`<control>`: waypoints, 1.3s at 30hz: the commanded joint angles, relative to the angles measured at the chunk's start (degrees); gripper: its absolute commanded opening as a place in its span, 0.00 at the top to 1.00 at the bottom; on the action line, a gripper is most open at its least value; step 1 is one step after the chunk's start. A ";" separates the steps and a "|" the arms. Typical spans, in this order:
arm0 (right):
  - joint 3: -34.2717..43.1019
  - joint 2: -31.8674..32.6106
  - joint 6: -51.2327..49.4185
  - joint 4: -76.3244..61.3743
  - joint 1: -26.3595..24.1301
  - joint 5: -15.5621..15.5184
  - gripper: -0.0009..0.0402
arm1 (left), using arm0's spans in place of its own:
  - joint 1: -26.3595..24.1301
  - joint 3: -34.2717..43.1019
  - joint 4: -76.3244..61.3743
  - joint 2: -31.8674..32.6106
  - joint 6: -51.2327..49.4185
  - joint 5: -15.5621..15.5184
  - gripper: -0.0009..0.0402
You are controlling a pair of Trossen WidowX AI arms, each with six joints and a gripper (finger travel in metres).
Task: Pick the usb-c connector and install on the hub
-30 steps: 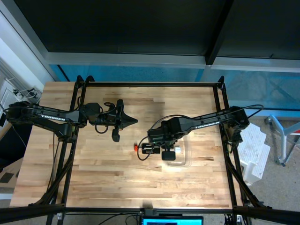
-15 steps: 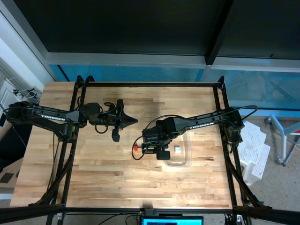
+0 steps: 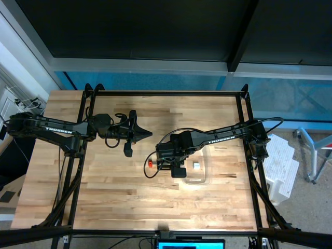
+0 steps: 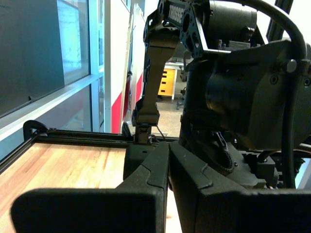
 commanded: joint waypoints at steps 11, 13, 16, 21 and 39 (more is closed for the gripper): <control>-0.52 -0.07 -0.57 -0.17 0.00 0.92 0.98 | 0.00 0.00 0.00 0.02 0.00 0.02 0.98; -0.79 -0.07 -0.50 -0.13 0.02 0.87 0.98 | 0.00 0.00 0.00 0.02 0.00 0.02 0.98; -0.90 -0.07 -0.52 -0.04 0.02 0.87 0.98 | 0.02 0.00 0.00 0.02 0.00 0.02 0.98; -0.92 -0.07 -0.35 0.02 0.04 0.87 0.98 | 0.00 0.00 0.00 0.02 0.00 0.04 0.98; -2.27 -0.07 0.31 1.60 0.04 0.44 0.98 | 0.02 0.00 0.00 0.02 0.02 0.02 0.98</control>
